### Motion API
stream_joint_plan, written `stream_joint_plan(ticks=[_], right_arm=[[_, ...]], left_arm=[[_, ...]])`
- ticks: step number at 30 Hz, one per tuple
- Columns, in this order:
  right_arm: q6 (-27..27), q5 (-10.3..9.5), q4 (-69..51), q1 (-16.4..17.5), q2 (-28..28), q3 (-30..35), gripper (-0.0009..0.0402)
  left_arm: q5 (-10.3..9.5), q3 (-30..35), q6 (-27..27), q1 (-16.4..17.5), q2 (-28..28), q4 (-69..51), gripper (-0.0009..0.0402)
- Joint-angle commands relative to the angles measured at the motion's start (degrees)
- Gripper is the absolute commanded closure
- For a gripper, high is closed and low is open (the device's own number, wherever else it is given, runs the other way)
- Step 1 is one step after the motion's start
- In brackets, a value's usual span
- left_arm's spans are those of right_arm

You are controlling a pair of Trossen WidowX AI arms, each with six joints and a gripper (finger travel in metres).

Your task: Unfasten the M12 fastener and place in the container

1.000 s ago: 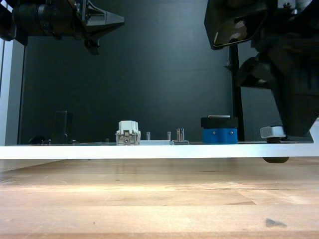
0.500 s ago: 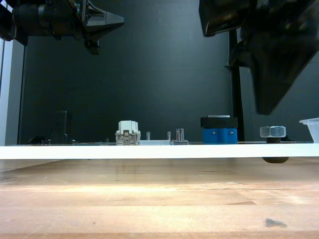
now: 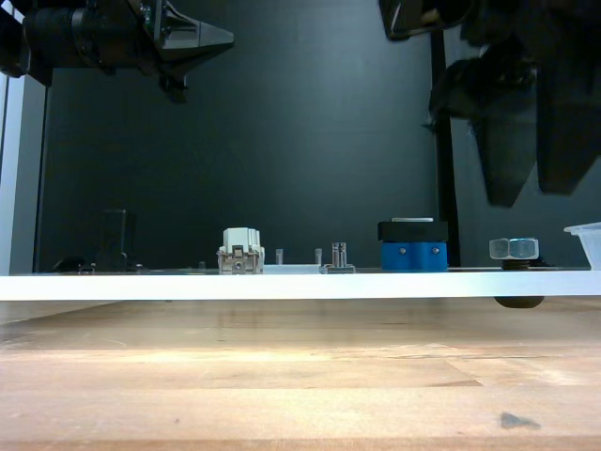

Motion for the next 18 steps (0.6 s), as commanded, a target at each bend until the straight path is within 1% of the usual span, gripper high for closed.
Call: stream_joint_plan(ticks=[1,6,18], right_arm=[[0.02,0.26,0.42,0.0,0.98,0.0,0.0152],[-1.18,0.31,1.2,-0.02,1.95,-0.02,0.016],[-1.64,0.28,4.35,-0.13,1.95,-2.34,0.02]], left_arm=[[0.0,0.02,0.02,0.02,0.02,0.02,0.0393],[0.0,0.02,0.02,0.0,0.02,0.02,0.0393],[0.0,0.02,0.02,0.02,0.02,0.02,0.0393]])
